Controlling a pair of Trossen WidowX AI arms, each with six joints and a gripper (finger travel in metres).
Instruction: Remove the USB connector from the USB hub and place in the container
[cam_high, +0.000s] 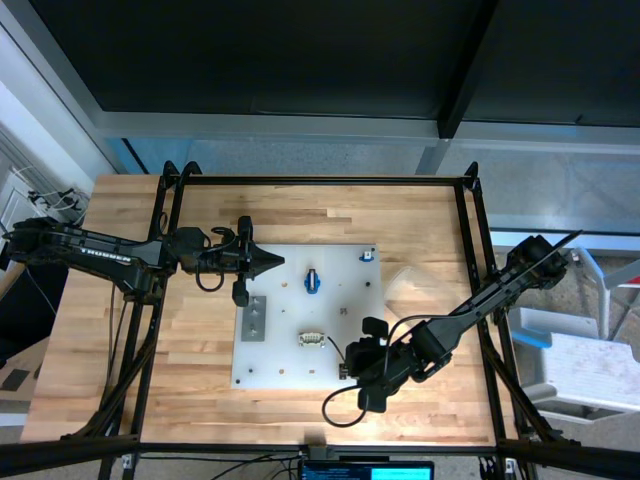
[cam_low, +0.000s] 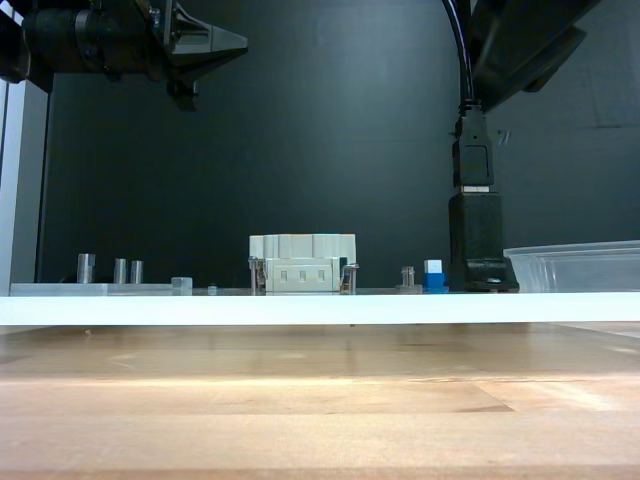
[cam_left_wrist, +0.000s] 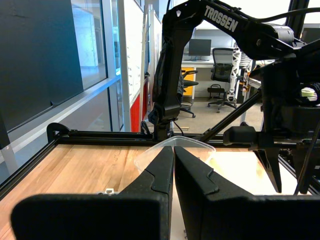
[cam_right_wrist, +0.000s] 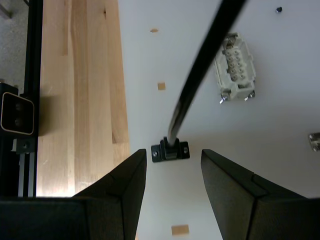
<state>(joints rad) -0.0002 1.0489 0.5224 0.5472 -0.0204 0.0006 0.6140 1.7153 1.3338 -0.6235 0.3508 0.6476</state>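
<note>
two grippers. right gripper (cam_right_wrist: 172, 155) hangs over the white board's (cam_high: 290, 330) near right corner, fingers spread wide, gripping nothing, straddling one usb hub (cam_right_wrist: 170, 151) with one usb connector (cam_low: 473, 150) plugged upright in it. left gripper (cam_left_wrist: 173, 160), fingers clenched empty, hovers over the board's far left corner. one container (cam_low: 575, 265) sits just right of the board. "trossen" marks both arms.

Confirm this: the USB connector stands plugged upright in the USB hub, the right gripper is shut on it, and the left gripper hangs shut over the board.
Wrong on one point: the right gripper is open; the right wrist view shows its fingers apart on either side of the USB hub. The USB connector does stand plugged in upright, and the left gripper hangs shut over the board.
</note>
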